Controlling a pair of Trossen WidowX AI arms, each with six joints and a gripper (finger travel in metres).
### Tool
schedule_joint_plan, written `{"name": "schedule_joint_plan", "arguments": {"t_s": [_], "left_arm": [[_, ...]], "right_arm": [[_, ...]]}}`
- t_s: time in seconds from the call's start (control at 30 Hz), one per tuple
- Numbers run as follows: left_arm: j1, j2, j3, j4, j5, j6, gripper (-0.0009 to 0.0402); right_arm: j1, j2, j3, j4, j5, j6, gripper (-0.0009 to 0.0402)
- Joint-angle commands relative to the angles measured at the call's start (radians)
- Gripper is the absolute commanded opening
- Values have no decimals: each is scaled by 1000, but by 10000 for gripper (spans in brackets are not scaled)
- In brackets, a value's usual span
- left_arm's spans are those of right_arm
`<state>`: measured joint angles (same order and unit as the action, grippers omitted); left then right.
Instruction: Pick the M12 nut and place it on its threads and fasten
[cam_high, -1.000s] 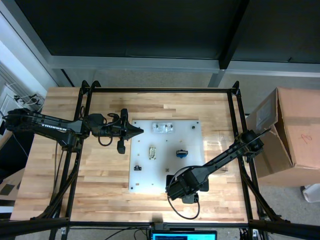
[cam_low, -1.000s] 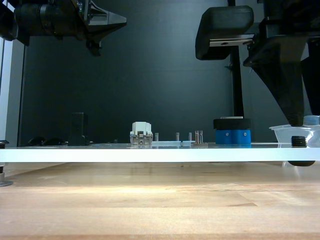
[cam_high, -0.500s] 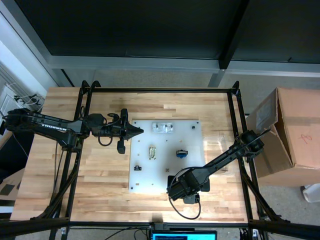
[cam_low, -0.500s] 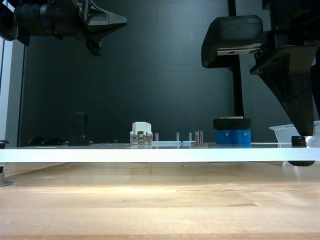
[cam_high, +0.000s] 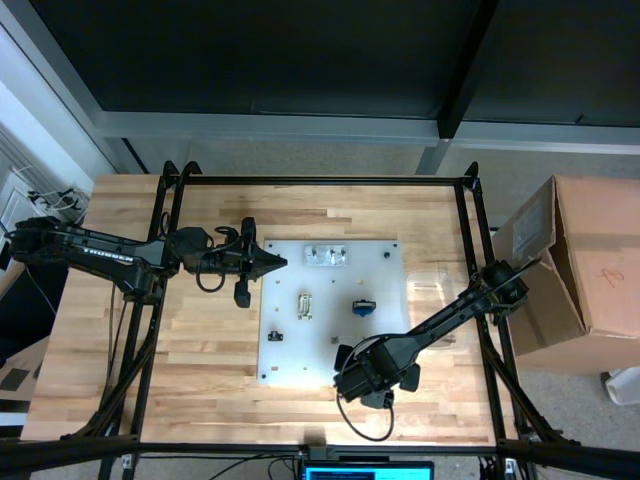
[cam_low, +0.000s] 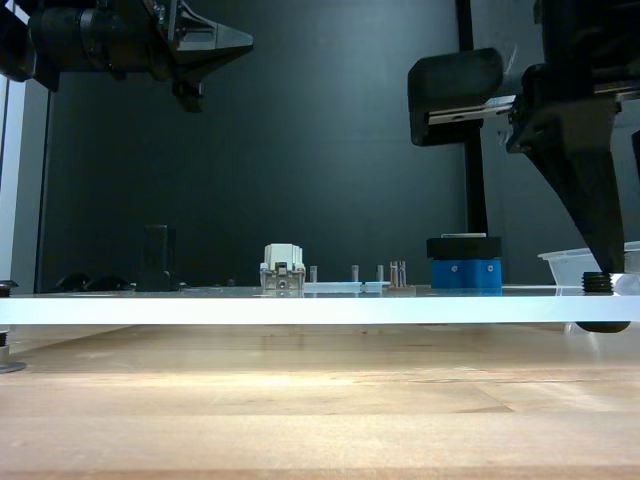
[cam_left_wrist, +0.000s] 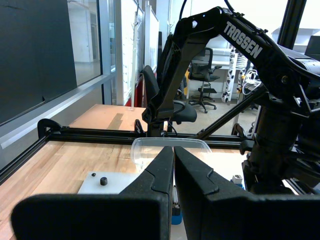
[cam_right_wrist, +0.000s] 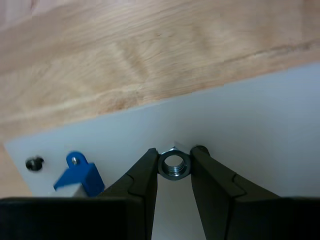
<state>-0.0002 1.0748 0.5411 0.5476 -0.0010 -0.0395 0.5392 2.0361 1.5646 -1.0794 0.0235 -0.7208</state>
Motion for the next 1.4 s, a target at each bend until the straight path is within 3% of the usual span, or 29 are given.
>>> {"name": "schedule_joint_plan", "arguments": {"t_s": [0.03,0.9,1.4], "left_arm": [[0,0,0,0,0,0,0],[0,0,0,0,0,0,0],[0,0,0,0,0,0,0]], "right_arm": [[0,1,-1,0,2,121,12],[-3,0,-1,18,3,1095,12],[-3,0,-1,19,3,1135,12]]}}
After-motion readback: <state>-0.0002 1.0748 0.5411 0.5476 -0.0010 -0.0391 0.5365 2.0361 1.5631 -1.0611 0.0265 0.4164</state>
